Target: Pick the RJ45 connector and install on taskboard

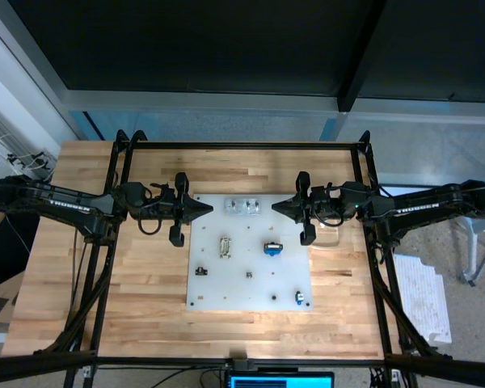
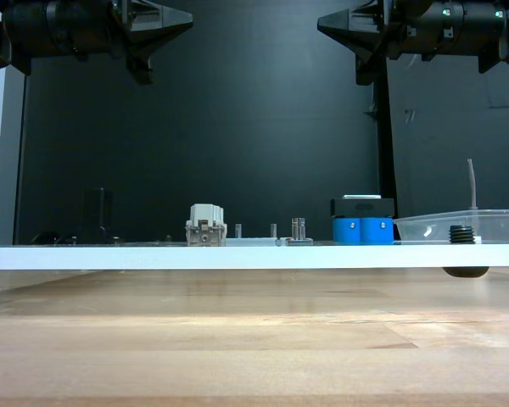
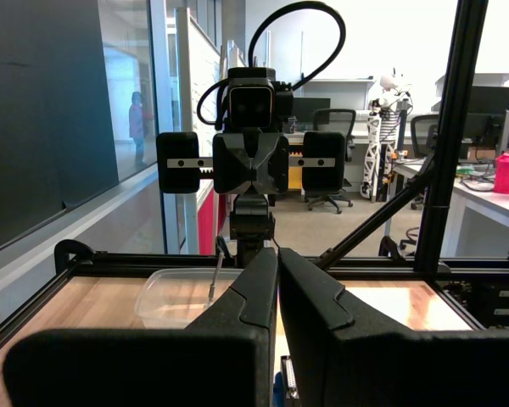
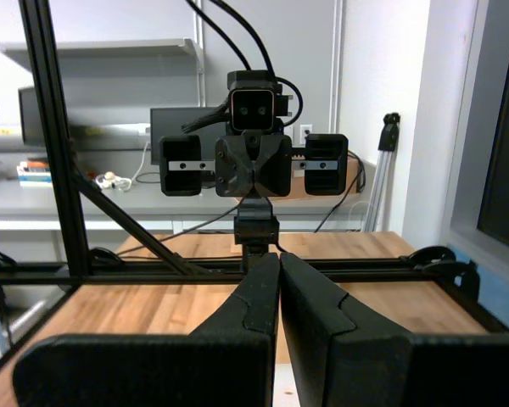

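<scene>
The RJ45 connector cannot be picked out for certain. A thin pale lead standing up from the clear tray (image 2: 458, 222) may belong to it. That tray sits just beside the taskboard (image 1: 226, 283), on the side toward the surface's right edge, and the taskboard lies mid-surface.

The left pincer (image 1: 206, 208) and right pincer (image 1: 277, 207) hang high over the board's far part, tips facing each other. Each has its fingers pressed together and holds nothing. By my judgement nothing is done yet: picking and installing are both left.

The surface (image 1: 81, 267) is pale wood planking inside a black frame. Beyond its far edge is a dark panel, and the wrist views show office desks and chairs.
</scene>
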`<state>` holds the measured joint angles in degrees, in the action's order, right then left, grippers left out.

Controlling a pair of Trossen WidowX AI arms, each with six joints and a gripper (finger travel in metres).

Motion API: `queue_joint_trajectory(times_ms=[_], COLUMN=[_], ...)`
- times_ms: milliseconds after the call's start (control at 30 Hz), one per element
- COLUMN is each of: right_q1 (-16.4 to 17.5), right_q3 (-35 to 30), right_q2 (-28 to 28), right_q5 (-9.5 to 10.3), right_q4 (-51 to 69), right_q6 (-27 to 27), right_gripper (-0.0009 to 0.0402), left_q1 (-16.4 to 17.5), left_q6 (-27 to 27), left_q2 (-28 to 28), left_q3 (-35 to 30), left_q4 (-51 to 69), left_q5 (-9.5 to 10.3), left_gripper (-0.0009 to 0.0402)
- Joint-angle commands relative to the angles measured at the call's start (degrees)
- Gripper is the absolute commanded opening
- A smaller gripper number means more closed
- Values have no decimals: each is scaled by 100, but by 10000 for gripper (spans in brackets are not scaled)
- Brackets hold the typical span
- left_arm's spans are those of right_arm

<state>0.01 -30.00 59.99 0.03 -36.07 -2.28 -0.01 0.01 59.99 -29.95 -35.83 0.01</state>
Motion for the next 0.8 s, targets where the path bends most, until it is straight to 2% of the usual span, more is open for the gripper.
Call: queue_joint_trajectory(times_ms=[33, 167, 500, 800], right_q1=[0, -2, -2, -2], right_q3=[-61, -426, -1897, -2743], right_q2=[0, 0, 0, 0], right_q5=[-2, 0, -2, -48], right_q4=[258, 1388, 5528, 8332], right_q6=[-31, -26, 190, 684], right_gripper=[0, 0, 0, 0], left_q1=[0, 0, 0, 0], left_q6=[-2, -2, -2, -2], left_q2=[2, 0, 0, 0], left_q3=[0, 0, 0, 0], left_q4=[-2, -2, -2, -2], left_q5=[0, 0, 0, 0], left_gripper=[0, 0, 0, 0])
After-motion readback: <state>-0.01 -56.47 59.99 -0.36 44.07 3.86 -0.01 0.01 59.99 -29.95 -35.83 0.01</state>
